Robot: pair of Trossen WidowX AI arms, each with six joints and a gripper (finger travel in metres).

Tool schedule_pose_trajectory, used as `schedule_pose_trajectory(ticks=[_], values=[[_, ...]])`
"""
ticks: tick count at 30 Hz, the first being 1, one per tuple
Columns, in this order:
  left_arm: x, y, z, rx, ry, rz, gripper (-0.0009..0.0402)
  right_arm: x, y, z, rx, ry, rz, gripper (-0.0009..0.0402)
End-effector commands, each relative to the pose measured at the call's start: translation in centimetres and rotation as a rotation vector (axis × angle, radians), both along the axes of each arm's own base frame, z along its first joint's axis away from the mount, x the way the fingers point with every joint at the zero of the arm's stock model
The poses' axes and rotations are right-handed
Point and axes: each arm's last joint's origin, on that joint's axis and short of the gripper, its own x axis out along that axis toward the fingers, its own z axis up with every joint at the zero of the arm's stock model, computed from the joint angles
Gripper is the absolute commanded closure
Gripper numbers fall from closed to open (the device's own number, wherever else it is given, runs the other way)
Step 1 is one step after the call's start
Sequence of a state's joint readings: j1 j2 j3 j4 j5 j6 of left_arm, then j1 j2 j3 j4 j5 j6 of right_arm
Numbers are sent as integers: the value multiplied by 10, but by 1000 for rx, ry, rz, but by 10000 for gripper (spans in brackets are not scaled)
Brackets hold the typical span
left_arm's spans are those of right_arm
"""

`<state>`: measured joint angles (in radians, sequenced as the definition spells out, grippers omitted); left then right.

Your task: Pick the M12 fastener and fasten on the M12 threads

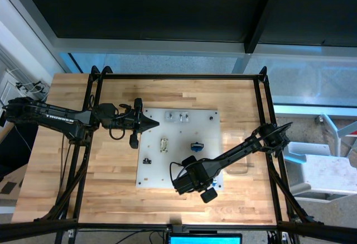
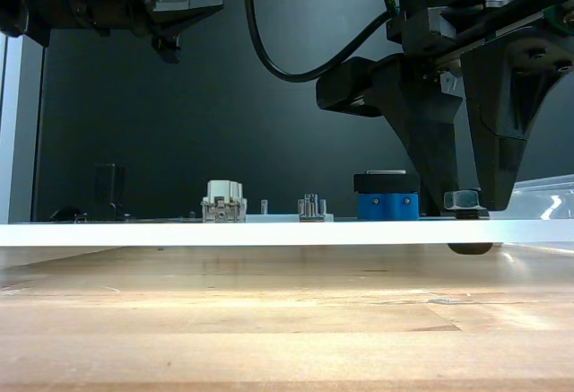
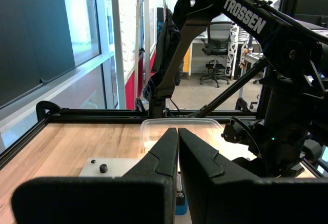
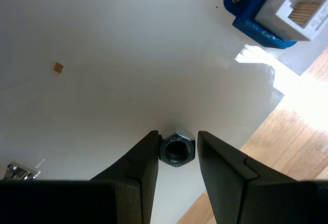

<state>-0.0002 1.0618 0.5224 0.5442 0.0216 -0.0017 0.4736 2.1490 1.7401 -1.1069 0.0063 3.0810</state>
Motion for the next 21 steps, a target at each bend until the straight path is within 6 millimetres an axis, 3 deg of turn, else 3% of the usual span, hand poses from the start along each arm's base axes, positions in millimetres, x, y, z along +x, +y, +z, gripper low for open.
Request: schedule_pose_trajectory(ticks=[1, 10, 18, 21], values=[[0, 0, 0, 0, 0, 0, 393, 0, 0, 3, 4, -9, 0, 279], [0, 0, 0, 0, 0, 0, 393, -3, -1, 14, 15, -32, 0, 218], [0, 0, 0, 0, 0, 0, 393, -10, -5, 42, 43, -90, 12, 184], [0, 0, 0, 0, 0, 0, 393, -13, -7, 52, 45, -119, 110, 180]])
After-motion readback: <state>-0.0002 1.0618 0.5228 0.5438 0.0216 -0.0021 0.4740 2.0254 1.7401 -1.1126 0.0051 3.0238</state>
